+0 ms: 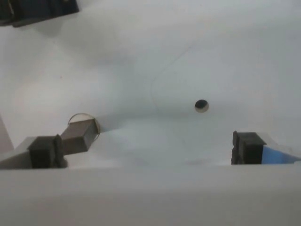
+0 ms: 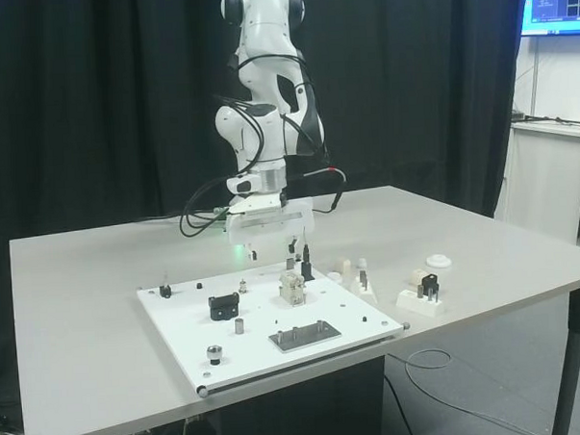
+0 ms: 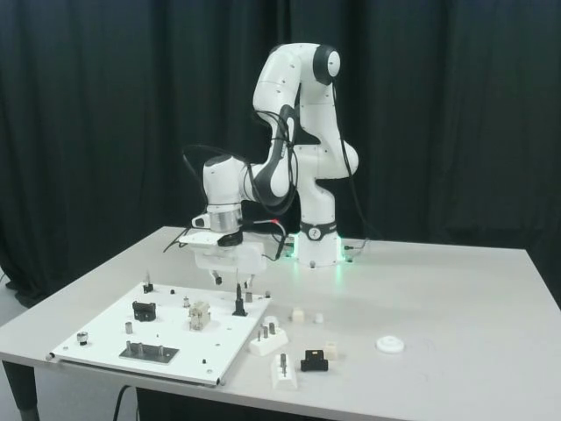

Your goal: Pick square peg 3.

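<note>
Black pads tip the two fingers (image 1: 44, 151) of the gripper (image 1: 146, 150), and in the wrist view they stand far apart, spread wide with bare white board between them and nothing held. Just beside one pad, on its inner side, is square peg 3 (image 1: 79, 136), a grey metal piece of square section. It stands upright in a round collar (image 1: 83, 120) set in the white board (image 1: 188, 56), so its long axis runs straight up from the board towards the camera, its flat square top facing upward. The peg's top edge meets the outline of that pad in the picture; whether the two actually touch cannot be told. The other pad (image 1: 247, 148) is well apart from the peg. Between the fingers and farther out on the board lies a small black hole (image 1: 201, 106), and a black block (image 1: 37, 9) shows at the picture's edge. In the room views the gripper (image 2: 272, 245) hangs low over the back part of the white board (image 2: 178, 309), near a black upright part (image 2: 306, 263) and a small pale fixture (image 2: 291, 285). The peg itself cannot be made out there. The board rests on the grey table (image 2: 81, 275), with the white arm (image 3: 289, 96) bent over it and a green light (image 3: 298, 254) at its base.
</note>
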